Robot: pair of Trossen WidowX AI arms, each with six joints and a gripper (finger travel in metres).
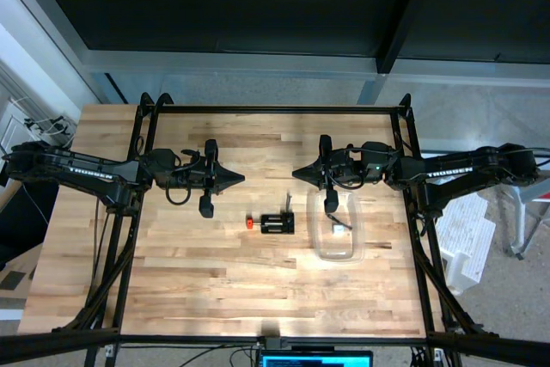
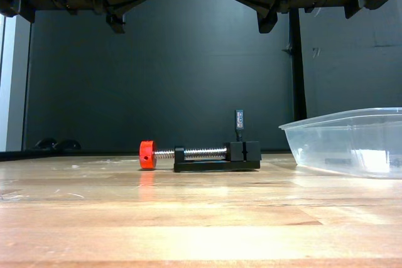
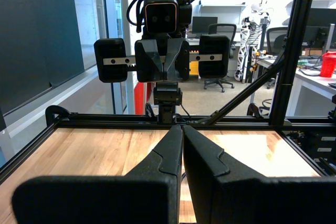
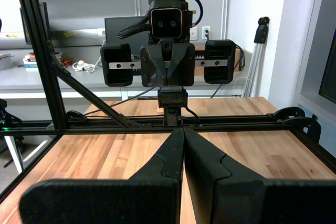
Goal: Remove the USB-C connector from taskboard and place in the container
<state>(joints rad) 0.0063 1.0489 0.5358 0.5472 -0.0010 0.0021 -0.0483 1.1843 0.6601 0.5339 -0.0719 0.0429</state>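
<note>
The taskboard (image 1: 273, 223) is a small black block with a red-orange knob (image 1: 250, 223) and lies mid-table; the low view shows it side-on (image 2: 217, 155). A thin dark USB-C connector (image 2: 239, 122) stands upright out of its right end. The clear container (image 1: 337, 228) sits just right of the board and also shows in the low view (image 2: 352, 142). My left gripper (image 1: 243, 179) hovers high, behind and left of the board, shut and holding nothing (image 3: 182, 129). My right gripper (image 1: 294, 174) faces it from the right, above the container's far end, also shut and holding nothing (image 4: 184, 132).
A small white piece (image 1: 340, 228) lies inside the container. A black frame rail (image 1: 275, 110) runs along the table's far edge, with side rails down both sides. Both arms hang well above the wooden tabletop (image 2: 188, 218), tip to tip with a small gap between them.
</note>
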